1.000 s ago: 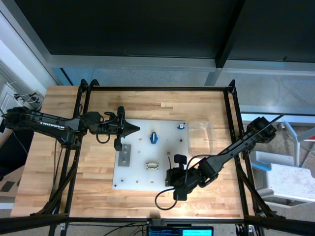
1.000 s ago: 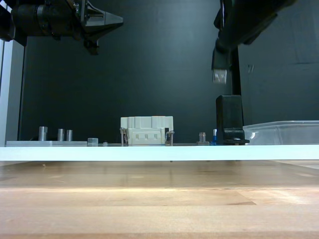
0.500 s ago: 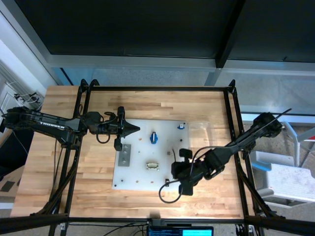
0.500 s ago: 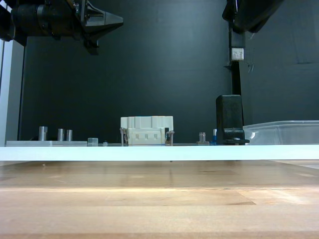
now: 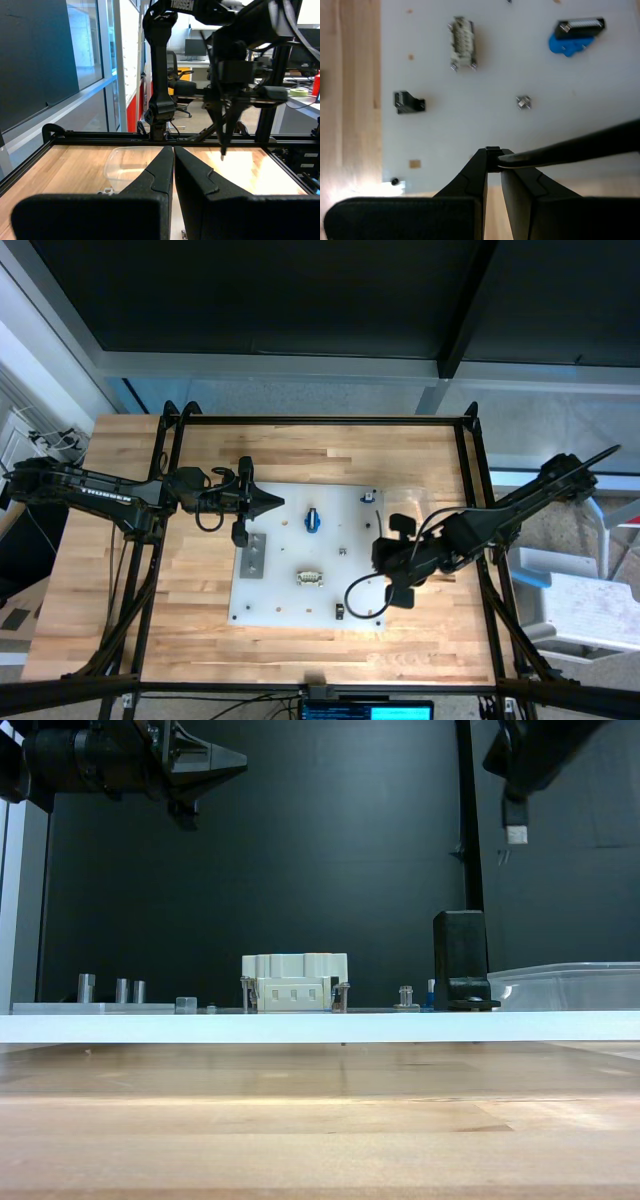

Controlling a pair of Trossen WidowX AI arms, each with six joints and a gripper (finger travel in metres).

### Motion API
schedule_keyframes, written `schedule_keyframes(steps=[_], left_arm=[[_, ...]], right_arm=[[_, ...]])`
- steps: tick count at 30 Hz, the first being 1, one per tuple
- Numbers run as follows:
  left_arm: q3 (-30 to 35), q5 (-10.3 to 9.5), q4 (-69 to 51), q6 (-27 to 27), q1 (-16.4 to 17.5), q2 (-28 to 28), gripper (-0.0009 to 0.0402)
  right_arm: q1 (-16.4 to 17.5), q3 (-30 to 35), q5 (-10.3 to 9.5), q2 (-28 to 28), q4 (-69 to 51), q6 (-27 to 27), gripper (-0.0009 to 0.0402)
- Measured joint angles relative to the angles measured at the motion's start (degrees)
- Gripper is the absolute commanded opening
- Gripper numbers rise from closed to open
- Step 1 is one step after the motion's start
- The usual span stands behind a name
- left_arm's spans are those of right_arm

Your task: Remove the USB connector from the USB hub and place in the container

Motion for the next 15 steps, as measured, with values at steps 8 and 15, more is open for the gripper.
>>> schedule_keyframes(steps=[8, 15], left_arm=[[0.0, 0.00, 0.0, 0.0, 0.0, 0.0, 0.0001], [0.0, 0.00, 0.0, 0.0, 0.0, 0.0, 0.0001]], right_arm=[[-1.9, -6.5, 0.02, -7.6, -1.3, 0.8, 0.0000], [-3.3, -11.7, -0.37, -13.9, -4.1, 2.9, 0.0000]])
